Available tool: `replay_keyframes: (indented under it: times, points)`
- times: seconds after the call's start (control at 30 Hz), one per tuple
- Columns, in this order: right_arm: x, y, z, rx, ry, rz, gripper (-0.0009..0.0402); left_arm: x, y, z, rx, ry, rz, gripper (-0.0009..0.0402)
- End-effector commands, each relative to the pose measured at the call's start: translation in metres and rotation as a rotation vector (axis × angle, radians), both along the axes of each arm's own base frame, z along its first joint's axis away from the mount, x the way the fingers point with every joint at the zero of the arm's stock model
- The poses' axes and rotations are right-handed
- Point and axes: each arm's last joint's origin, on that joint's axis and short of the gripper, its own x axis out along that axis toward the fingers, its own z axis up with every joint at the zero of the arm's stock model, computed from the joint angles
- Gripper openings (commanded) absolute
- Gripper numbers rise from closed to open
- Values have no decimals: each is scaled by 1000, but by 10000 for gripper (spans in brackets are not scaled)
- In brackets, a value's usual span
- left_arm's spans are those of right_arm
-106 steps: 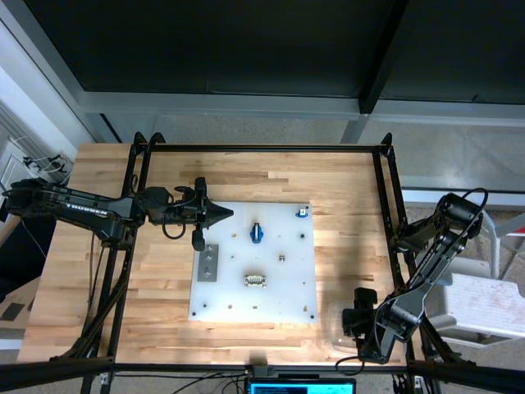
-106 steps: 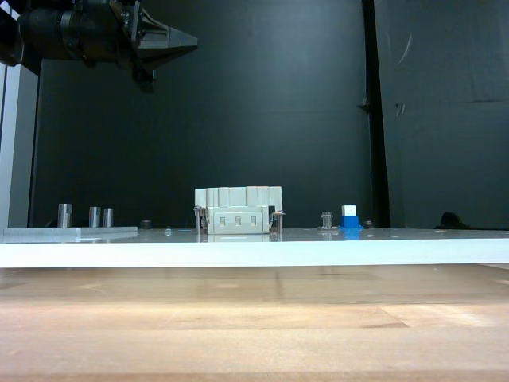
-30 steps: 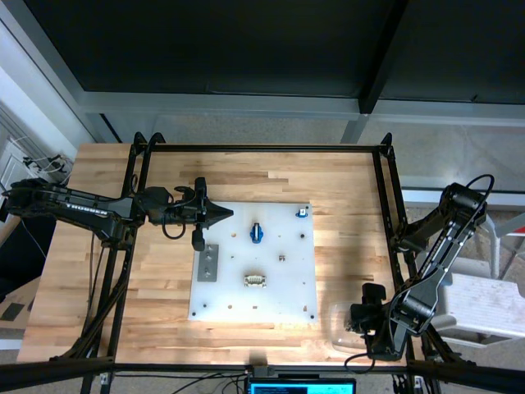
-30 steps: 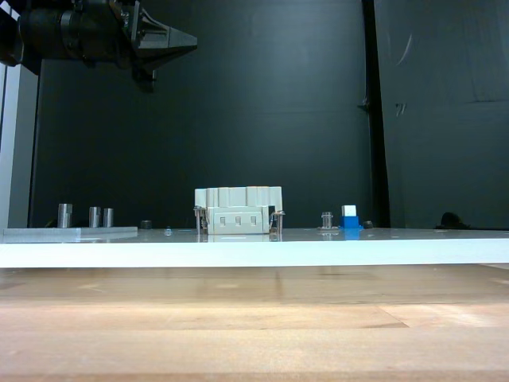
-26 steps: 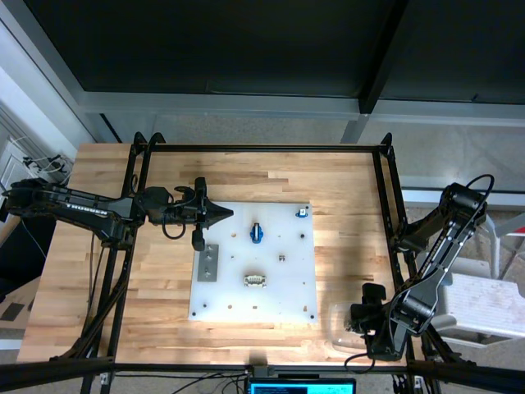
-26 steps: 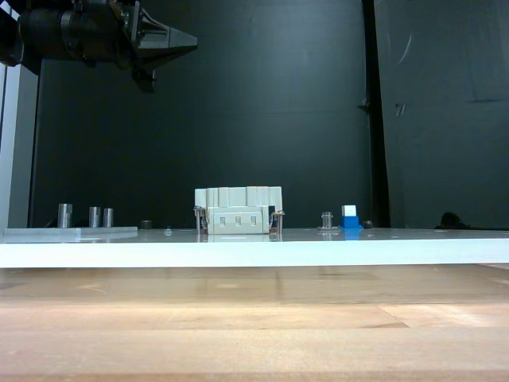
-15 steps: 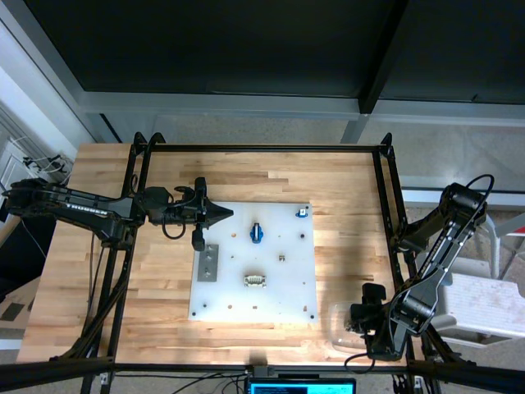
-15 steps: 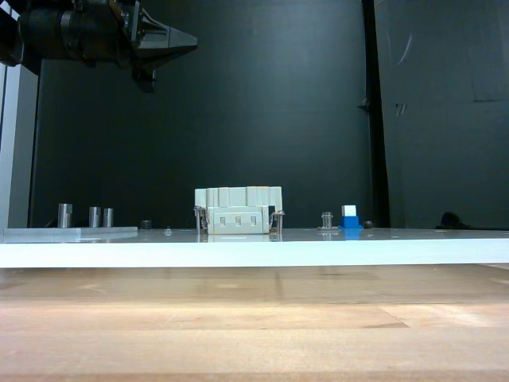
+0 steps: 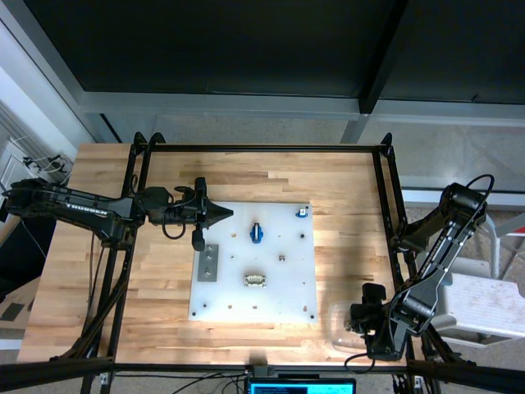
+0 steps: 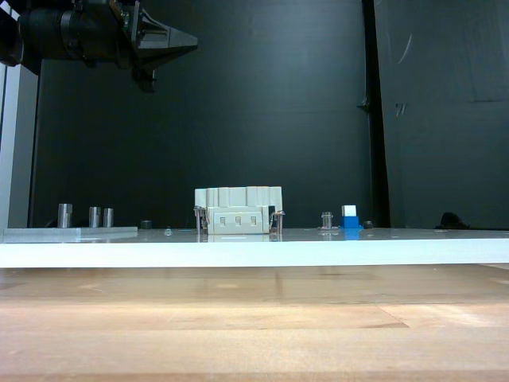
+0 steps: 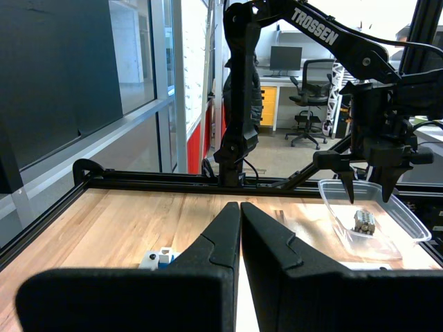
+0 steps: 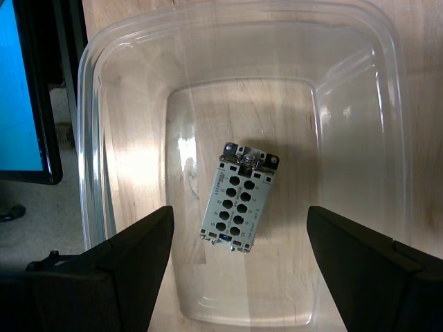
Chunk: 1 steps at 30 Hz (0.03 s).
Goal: Remove the HAN10-E connector and place it in the container
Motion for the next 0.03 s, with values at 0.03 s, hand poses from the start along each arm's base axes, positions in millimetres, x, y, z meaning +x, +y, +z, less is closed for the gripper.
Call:
replay_keyframes:
  times: [0.03]
  points:
    - [0, 0, 0, 0, 0, 0, 270, 0, 0, 0, 0, 0, 0, 0]
